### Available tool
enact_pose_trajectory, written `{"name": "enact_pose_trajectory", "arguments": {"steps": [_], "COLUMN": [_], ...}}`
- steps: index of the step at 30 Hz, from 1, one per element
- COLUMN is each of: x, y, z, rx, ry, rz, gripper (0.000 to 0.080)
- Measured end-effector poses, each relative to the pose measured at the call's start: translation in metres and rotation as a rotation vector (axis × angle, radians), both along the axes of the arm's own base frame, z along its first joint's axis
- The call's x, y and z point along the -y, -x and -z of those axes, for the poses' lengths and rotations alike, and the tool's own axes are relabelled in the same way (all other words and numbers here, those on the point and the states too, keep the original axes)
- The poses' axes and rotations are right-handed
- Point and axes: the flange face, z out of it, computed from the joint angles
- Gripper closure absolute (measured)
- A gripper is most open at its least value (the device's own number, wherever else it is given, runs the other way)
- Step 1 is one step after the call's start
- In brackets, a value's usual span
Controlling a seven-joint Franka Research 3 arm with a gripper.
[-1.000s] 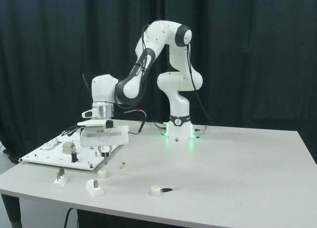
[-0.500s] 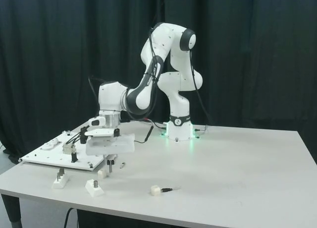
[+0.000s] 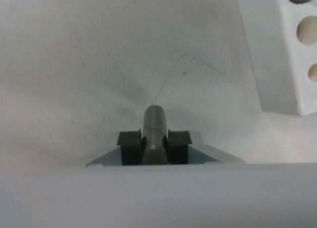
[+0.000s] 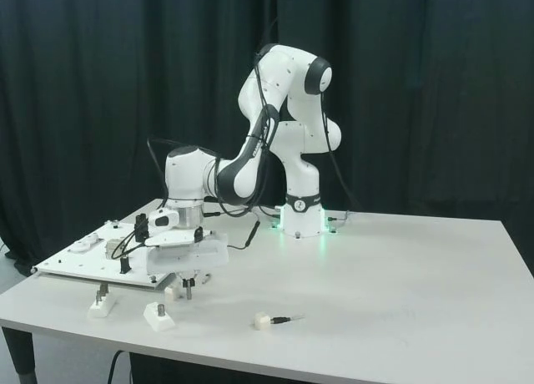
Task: Place round peg 3.
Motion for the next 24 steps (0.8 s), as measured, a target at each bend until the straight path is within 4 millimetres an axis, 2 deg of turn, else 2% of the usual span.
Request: {"name": "enact_pose_trajectory", "arguments": {"steps": [15,16,21,22,24], "x": [-0.002,-0.002,-0.002,-0.002,-0.002], "y": [-0.011,-0.011,-0.012,-0.012,-0.012], "z": [0.000,0.000,0.000,0.000,0.000], "rx": [-0.060,-0.061,-0.063,-0.063,-0.063], "ry": [0.015,0.016,0.018,0.018,0.019], "rz": [-0.008,-0.008,-0.007,-0.006,-0.005], "gripper": [0.0692,0.0485,0.0485,0.0183,0.0183]}}
